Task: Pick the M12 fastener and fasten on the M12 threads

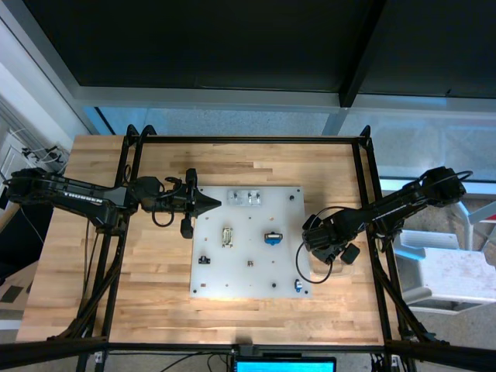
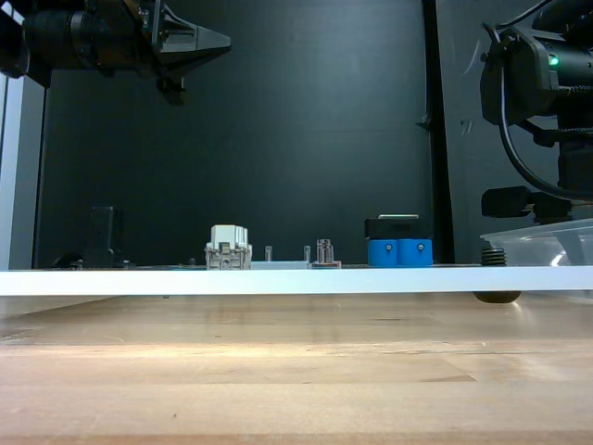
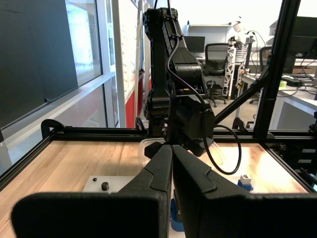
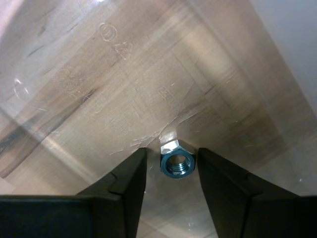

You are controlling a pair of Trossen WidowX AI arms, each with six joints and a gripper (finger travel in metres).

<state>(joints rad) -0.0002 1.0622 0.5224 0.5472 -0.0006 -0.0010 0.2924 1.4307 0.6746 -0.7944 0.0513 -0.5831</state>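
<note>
— Pale wooden bench (image 1: pixel 116 294) inside a black frame, dark wall behind. What is at the left?

— The left arm's black gripper (image 1: pixel 216 204), held high over the left edge of a flat white board (image 1: pixel 232 267) and pointing inward. Its two fingers (image 3: pixel 153 173) are pressed together to a point and hold nothing.

— And mid-board?

— A blue-and-black connector block (image 2: pixel 398 250) among smaller fittings. To its right, near the board's near right edge, the short black ribbed stud (image 2: pixel 494 256) stands upright with its ribs bare. In the low view it stands in front of the tray.

— Where is the nut?

— Apart from the stud, in the clear plastic tray (image 2: pixel 556 243) at the board's right edge. The small silver hexagonal nut (image 4: pixel 177 164) lies flat on the tray's floor, its threaded bore facing the right wrist camera.

— The right arm?

— Its black gripper (image 4: pixel 172 150) reaches down into the tray. The two fingers (image 4: pixel 126 183) stand narrowly apart with the nut between their tips. One finger is just beside the nut, and the other leaves a slightly wider gap. Whether either finger touches the nut cannot be told, and no firm grip shows.
</note>
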